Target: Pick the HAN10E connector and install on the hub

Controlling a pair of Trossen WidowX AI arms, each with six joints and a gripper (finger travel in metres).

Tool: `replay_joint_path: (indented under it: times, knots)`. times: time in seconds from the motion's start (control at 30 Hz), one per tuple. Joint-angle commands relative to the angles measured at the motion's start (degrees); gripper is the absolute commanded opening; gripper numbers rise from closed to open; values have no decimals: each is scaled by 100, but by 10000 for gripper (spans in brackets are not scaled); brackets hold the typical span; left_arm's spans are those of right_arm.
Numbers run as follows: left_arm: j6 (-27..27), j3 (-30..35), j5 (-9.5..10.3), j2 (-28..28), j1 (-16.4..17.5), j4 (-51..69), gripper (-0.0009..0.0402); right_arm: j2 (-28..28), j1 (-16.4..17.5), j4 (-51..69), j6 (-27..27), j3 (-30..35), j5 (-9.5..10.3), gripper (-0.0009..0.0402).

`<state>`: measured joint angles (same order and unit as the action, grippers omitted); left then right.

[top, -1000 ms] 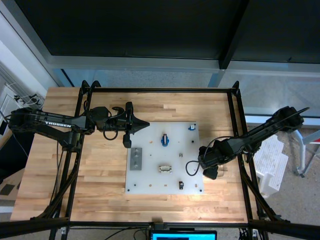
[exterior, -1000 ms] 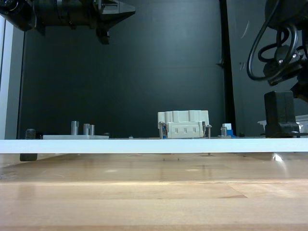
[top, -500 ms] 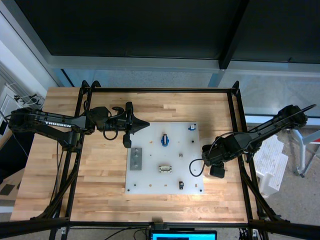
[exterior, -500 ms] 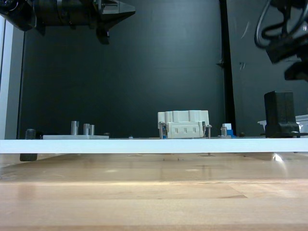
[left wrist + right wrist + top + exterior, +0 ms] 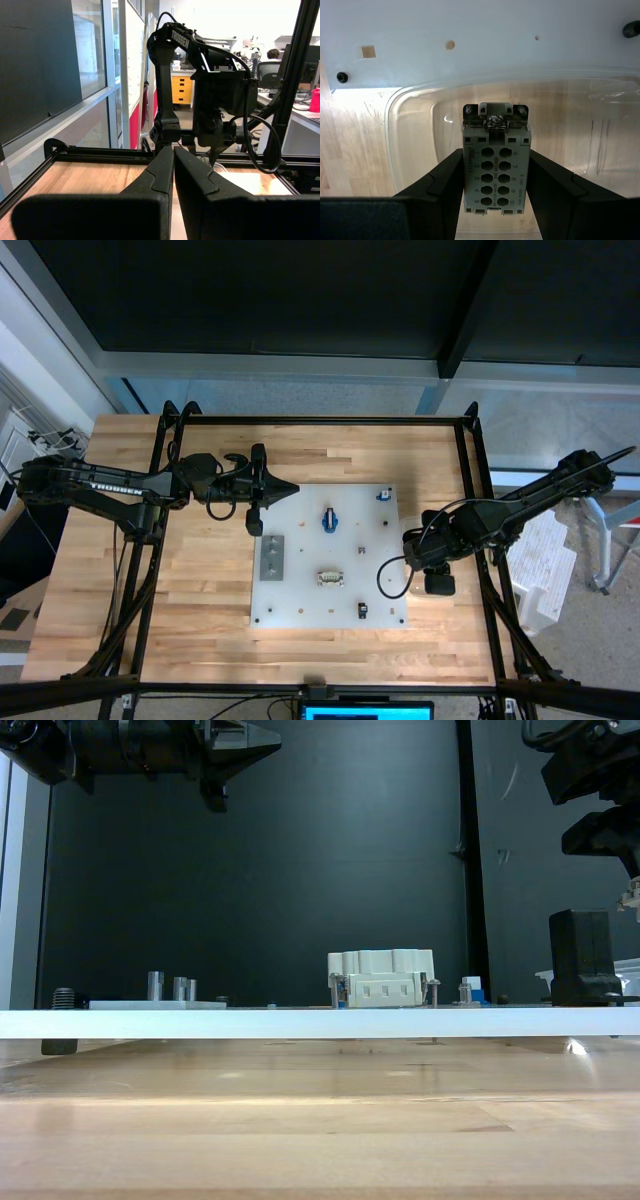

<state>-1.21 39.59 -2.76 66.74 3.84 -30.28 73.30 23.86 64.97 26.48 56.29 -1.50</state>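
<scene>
On your white task board, left to right:
- two metal posts;
- the hub, cream, mid-board;
- a blue part just beside it;
- a black block.

Your left gripper hangs high at left. Your right gripper hangs above the black block.

Blk arms — looped cables, TROSSEN mark

Lying flat on a wooden table — a white board. Sitting near the board's left edge, a grey two-hole metal block; standing toward its far edge, a blue part; sitting by its near edge — a small black part.
</scene>
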Motion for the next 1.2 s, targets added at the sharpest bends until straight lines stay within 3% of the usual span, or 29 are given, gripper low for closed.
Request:
replay_joint_path:
  times: [0.03,0.27,0.73,1.2]
  knots:
    - [0,0,0,0,2,-2,0,13,-15,7,-68,20,7,25]
    - [0,0,0,0,0,0,0,675,-260,122,-297,693,-111,25]
    - [2,0,0,0,2,0,0,2761,-588,186,-638,2767,-90,25]
    - [0,0,0,0,2,0,0,4068,-739,505,-848,4374,-24,25]
